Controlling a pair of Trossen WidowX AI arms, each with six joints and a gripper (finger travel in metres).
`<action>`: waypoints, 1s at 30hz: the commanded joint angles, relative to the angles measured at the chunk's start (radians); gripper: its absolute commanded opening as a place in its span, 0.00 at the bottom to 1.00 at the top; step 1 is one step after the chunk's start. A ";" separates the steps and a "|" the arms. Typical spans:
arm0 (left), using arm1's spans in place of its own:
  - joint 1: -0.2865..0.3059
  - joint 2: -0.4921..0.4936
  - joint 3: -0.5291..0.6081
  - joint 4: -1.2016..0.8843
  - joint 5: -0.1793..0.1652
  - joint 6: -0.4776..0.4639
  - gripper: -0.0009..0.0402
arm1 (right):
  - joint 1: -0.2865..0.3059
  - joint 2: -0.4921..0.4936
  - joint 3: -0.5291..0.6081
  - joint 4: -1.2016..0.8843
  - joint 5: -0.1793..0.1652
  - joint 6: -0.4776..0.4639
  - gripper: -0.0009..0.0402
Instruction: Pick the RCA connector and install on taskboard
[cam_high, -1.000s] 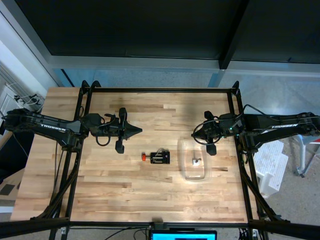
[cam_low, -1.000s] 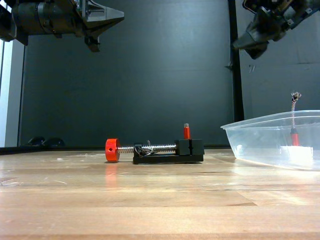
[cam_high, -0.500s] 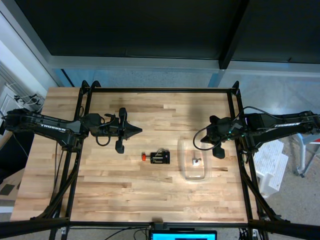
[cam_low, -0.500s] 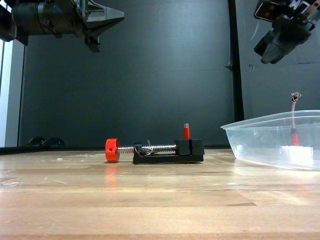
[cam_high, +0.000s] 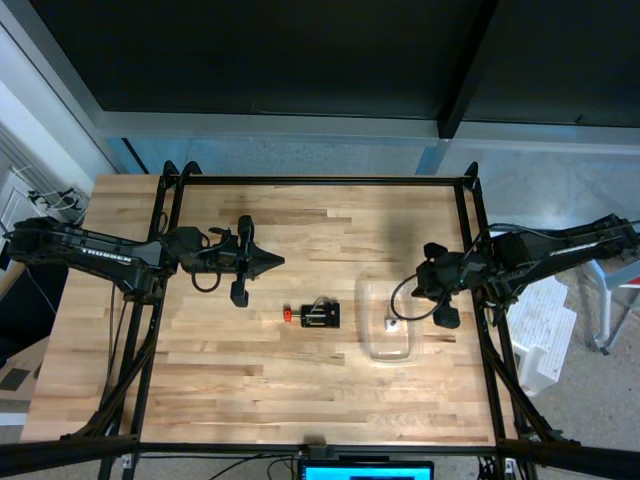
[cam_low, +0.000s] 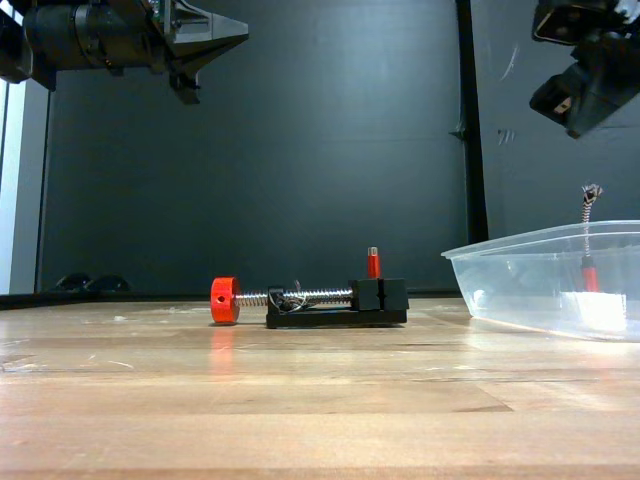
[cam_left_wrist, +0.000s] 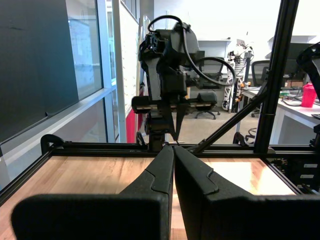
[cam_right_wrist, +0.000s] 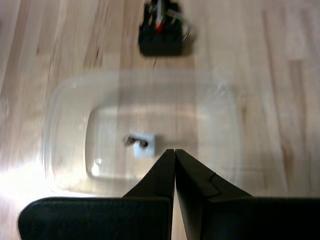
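The RCA connector (cam_high: 392, 323), a tiny whitish piece with a dark part, lies inside the clear plastic tray (cam_high: 364, 300). It also shows in the right wrist view (cam_right_wrist: 142, 144) and the low view (cam_low: 590, 278). The taskboard (cam_high: 320, 316), a black block with a red knob, sits left of the tray (cam_low: 335, 300) (cam_right_wrist: 160, 37). My right gripper (cam_high: 422, 283) hangs shut, well above the tray's right side and tilted down toward it (cam_right_wrist: 174, 151) (cam_low: 560, 105). My left gripper (cam_high: 278, 261) is shut and level, high over the table's left half (cam_left_wrist: 173, 149) (cam_low: 240, 38).
A black metal frame (cam_high: 320, 181) runs around the wooden table (cam_high: 250, 380). The tray's walls (cam_low: 520, 270) rise higher than the taskboard. The right arm's cable (cam_high: 405, 300) loops over the tray's far end.
My right gripper has swung right and toward the near edge, tipping downward over the tray. The left arm, taskboard and connector have not moved.
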 joint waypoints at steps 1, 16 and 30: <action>0.000 0.000 0.000 0.000 0.000 0.000 0.02 | 0.035 0.029 -0.001 -0.006 0.019 0.006 0.02; 0.000 0.000 0.000 0.000 0.000 0.000 0.02 | 0.093 0.122 -0.001 -0.037 0.032 0.056 0.05; 0.000 0.000 0.000 0.000 0.000 0.000 0.02 | 0.143 0.207 -0.005 0.011 0.084 0.134 0.37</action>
